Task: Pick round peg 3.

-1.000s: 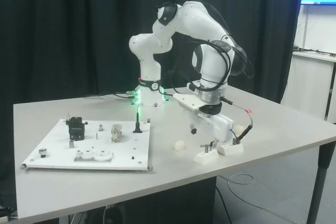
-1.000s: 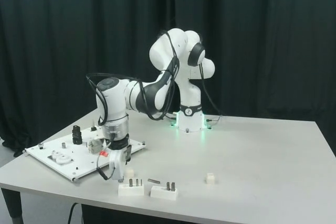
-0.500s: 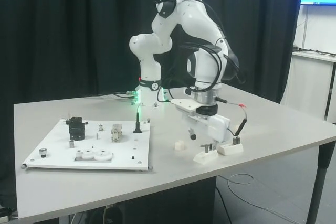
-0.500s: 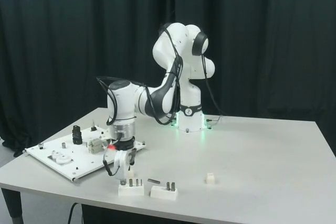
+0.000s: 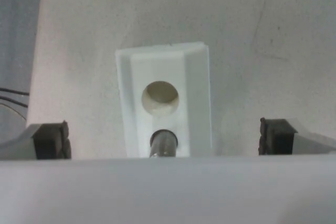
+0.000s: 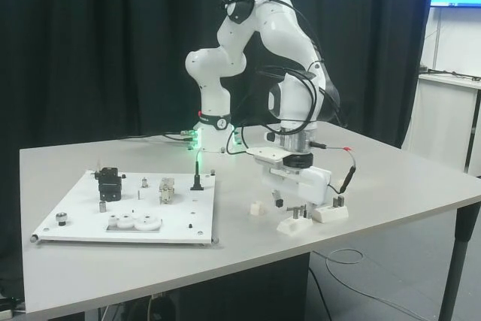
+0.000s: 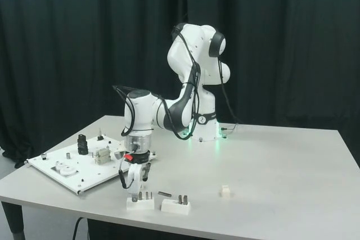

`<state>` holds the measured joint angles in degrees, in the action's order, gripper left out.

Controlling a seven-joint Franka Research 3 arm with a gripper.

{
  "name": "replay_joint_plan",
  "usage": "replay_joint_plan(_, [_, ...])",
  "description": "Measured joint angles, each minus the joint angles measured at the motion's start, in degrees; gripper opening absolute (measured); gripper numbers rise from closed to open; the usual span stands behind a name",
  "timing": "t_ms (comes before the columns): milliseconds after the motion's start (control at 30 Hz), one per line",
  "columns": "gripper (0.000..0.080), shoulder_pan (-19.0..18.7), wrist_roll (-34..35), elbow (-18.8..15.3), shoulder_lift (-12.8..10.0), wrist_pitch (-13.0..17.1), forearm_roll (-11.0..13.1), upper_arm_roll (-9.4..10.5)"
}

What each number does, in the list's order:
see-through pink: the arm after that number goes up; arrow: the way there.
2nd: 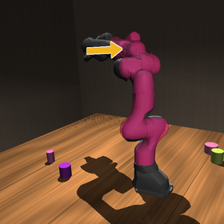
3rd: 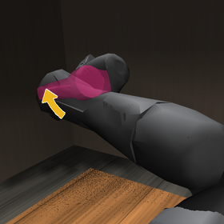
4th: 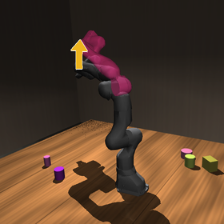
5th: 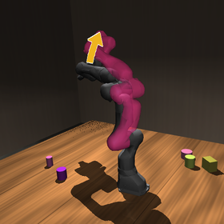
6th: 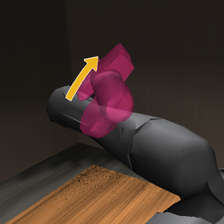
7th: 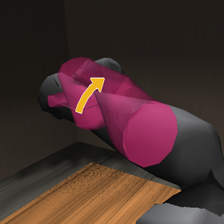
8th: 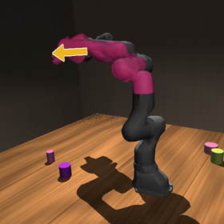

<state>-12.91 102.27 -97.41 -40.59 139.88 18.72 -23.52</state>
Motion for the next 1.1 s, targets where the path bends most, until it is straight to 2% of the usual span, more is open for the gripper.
replay_joint_plan(1100, [0.0800, 0.1, -1.2, -0.1, -0.4, 0.2, 0.0, 0.70])
